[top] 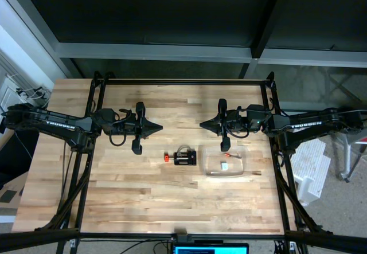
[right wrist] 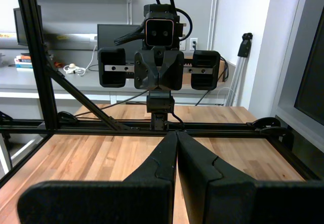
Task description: Remove the RCA connector from the receptacle and place in the container
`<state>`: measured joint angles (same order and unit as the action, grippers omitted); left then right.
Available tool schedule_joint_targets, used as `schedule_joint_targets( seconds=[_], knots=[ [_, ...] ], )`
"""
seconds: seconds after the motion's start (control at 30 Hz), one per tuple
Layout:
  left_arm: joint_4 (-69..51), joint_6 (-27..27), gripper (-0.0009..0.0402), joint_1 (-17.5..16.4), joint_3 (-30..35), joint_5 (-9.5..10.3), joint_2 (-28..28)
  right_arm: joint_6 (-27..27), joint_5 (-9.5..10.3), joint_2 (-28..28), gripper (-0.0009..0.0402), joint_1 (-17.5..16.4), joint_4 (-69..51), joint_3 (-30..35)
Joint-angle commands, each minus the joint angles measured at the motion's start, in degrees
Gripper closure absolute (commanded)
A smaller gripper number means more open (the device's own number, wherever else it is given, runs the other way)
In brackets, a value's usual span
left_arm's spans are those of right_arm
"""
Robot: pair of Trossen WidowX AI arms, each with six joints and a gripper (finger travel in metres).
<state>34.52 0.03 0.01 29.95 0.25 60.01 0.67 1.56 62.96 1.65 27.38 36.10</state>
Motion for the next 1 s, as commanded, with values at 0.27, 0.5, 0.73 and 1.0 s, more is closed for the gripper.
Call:
schedule_joint_targets(
  seconds=[0.27, 0.5, 0.73, 1.0],
  knots=[
    [0.02, 0.00, 0.0393, -0.02, 0.00, -0.02, 0.00, 0.00, -0.46, 0.04, 0.0393, -0.04, -0.70, 0.04],
    [0.02, -0.02, 0.0393, 0.00, 0.00, -0.02, 0.00, 0.00, -0.46, 0.04, 0.0393, -0.02, -0.85, 0.02],
    [0.02, -0.02, 0.0393, 0.00, 0.00, 0.00, 0.00, 0.00, -0.46, 0.04, 0.0393, -0.02, -0.87, 0.02],
    [0.02, 0.00, 0.0393, 0.00, 0.00, -0.02, 0.00, 0.00, -0.46, 0.04, 0.0393, -0.04, -0.87, 0.02]
  ],
)
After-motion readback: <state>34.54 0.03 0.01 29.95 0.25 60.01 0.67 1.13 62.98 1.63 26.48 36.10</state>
